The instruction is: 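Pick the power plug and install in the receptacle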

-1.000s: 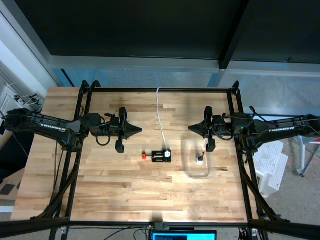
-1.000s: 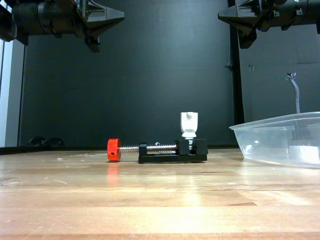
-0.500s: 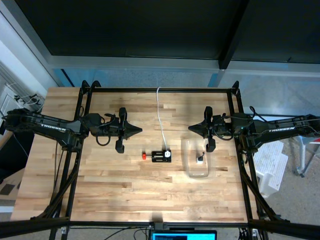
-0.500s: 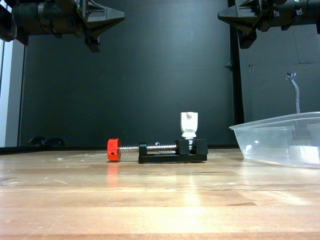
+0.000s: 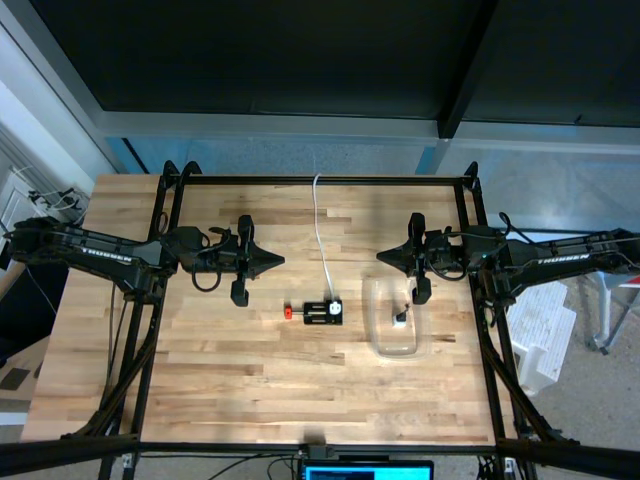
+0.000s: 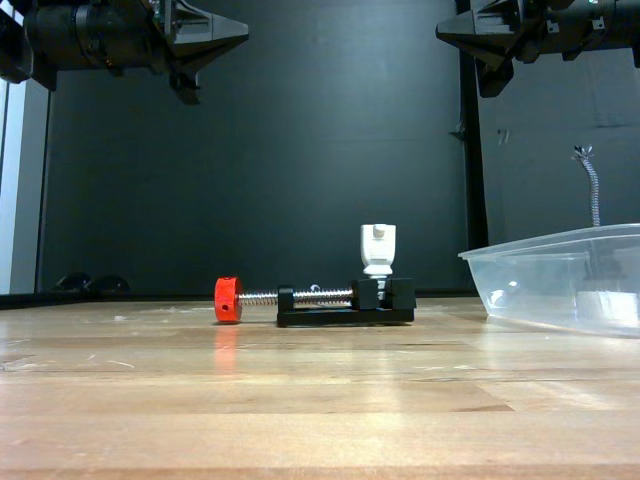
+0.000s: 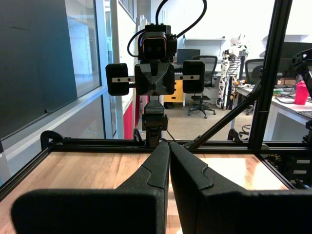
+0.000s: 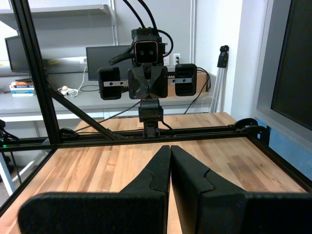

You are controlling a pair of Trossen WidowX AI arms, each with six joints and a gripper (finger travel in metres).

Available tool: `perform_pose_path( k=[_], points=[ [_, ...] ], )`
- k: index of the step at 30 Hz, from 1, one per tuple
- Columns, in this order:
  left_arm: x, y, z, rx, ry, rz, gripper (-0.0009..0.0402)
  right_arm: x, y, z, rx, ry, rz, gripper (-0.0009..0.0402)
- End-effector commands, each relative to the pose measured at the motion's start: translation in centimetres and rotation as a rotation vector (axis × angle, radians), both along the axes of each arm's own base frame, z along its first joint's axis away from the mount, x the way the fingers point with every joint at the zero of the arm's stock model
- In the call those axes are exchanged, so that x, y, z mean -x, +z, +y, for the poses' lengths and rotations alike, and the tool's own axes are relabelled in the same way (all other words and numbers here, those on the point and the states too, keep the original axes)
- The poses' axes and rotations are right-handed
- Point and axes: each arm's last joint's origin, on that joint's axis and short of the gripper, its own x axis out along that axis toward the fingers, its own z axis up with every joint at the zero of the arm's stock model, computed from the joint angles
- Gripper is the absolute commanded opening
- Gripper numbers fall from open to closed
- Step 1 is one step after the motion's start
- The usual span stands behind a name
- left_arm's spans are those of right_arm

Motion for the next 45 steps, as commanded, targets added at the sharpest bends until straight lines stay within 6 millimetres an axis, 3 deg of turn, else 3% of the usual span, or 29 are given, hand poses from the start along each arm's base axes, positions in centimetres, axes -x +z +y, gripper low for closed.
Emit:
perform_pose_path(
  k=[1,8,16,26,36,45],
  points=[
    [0.0,0.0,0.0,0.0,0.0,0.0,0.0,0.0,0.1,0.0,0.0,0.0,-0.008,0.0],
    [0.0,0.0,0.0,0.0,0.0,0.0,0.0,0.1,0.4,0.1,-0.025,0.012,0.059,0.0],
    [0.0,0.0,0.0,0.0,0.0,0.0,0.0,0.9,2.0,0.7,-0.03,0.063,0.314,0.0],
    [0.0,0.0,0.0,0.0,0.0,0.0,0.0,3.3,3.8,1.8,-0.047,0.111,0.605,0.0],
    [0.0,0.0,0.0,0.0,0.0,0.0,0.0,4.8,2.7,2.9,-0.06,0.156,0.816,0.0],
    [0.0,0.0,0.0,0.0,0.0,0.0,0.0,4.4,1.5,3.4,-0.031,0.158,0.959,0.0012]
  ],
)
